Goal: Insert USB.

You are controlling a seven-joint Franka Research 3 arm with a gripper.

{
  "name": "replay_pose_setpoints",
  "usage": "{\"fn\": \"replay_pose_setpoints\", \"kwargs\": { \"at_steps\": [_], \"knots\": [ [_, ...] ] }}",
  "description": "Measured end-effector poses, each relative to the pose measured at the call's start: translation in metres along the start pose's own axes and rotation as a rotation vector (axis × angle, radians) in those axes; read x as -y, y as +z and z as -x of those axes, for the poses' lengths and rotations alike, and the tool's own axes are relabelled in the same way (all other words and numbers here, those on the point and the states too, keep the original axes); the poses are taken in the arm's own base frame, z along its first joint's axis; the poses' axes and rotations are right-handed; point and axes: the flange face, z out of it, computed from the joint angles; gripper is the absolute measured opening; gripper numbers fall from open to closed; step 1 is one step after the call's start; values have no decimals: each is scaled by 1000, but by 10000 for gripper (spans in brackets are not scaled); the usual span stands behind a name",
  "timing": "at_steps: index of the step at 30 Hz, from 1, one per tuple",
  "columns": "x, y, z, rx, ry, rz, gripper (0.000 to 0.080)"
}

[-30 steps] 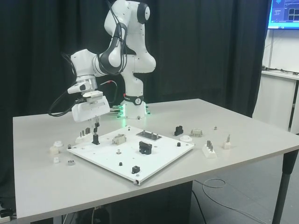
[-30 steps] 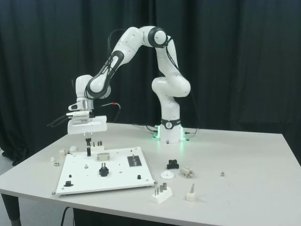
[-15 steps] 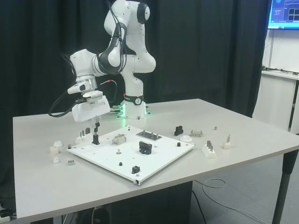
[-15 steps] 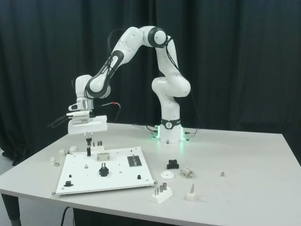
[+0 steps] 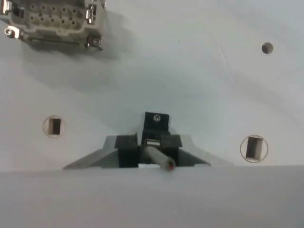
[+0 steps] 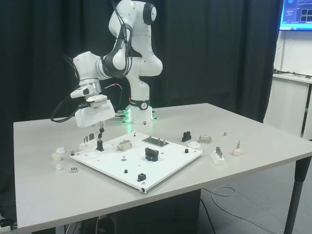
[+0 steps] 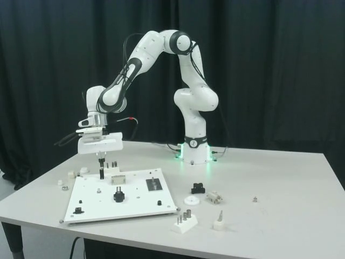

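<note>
My gripper (image 6: 100, 127) hangs over the left corner of the white board (image 6: 165, 165) and is shut on a USB plug (image 5: 153, 151) with a grey cable. In the wrist view the black fingertips (image 5: 126, 151) clamp the plug from both sides. Its tip meets the small black USB socket (image 5: 156, 121). That socket (image 6: 99, 145) stands upright on the board right under the gripper (image 7: 101, 157). How deep the plug sits I cannot tell. The white gripper body hides the plug's upper part.
A grey multi-pin connector (image 5: 57, 21) is mounted on the board beside the socket. Other black blocks (image 6: 151, 155) stand further along the board. Small white parts (image 6: 58, 152) lie off its left edge, and a pin holder (image 6: 219, 157) sits to its right.
</note>
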Motion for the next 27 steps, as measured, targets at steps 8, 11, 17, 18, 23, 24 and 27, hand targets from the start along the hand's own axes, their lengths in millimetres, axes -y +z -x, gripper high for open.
{"fn": "replay_pose_setpoints", "kwargs": {
  "at_steps": [8, 11, 17, 18, 23, 24, 27],
  "knots": [
    [-1, 0, 0, -2, 5, 1, 94],
    [-1, 0, 0, -4, 8, 0, 94],
    [-1, 0, 0, -9, 16, -3, 94],
    [-1, 0, 0, -9, 16, -4, 94],
    [-1, 0, 0, -9, 17, -4, 94],
    [-1, 0, 0, -10, 17, -4, 94],
    [-1, 0, 0, -10, 18, -4, 94]
  ]
}}
